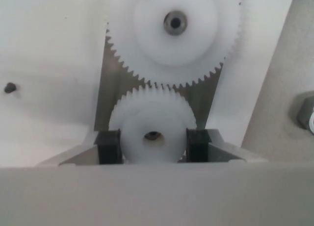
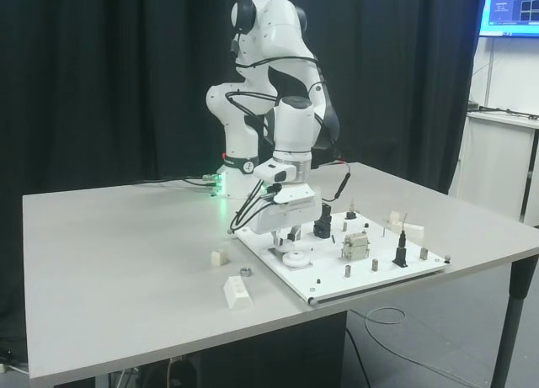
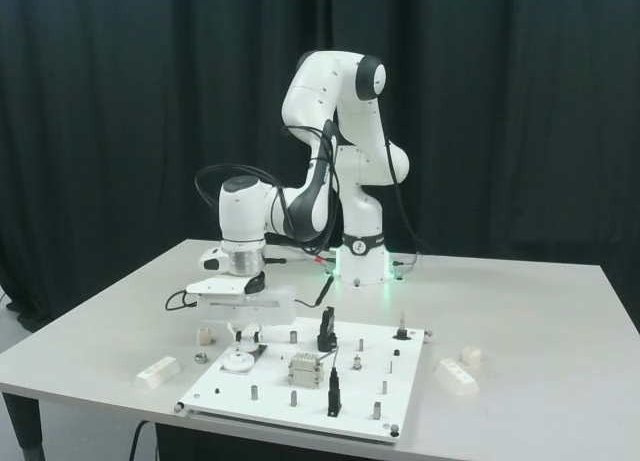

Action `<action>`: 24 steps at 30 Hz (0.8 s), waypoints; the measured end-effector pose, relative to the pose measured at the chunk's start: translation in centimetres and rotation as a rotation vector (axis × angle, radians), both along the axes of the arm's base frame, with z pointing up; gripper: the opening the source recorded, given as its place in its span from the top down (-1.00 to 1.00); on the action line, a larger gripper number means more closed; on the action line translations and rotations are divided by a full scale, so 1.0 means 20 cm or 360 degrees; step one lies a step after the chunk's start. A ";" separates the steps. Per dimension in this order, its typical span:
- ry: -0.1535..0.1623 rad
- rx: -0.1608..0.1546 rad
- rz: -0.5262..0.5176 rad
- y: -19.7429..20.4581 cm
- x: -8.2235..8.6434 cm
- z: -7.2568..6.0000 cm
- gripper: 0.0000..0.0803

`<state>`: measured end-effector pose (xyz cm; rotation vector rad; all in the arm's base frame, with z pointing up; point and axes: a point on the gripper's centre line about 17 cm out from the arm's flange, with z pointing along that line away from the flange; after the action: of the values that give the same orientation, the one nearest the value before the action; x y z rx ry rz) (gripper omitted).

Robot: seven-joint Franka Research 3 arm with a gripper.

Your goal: Insert medium gear.

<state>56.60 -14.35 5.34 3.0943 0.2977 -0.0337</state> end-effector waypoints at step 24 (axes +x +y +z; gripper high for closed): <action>0.0000 -0.0004 -0.0063 0.00 0.00 0.00 0.30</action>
<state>56.62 -14.30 5.31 3.0973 0.2361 -0.0347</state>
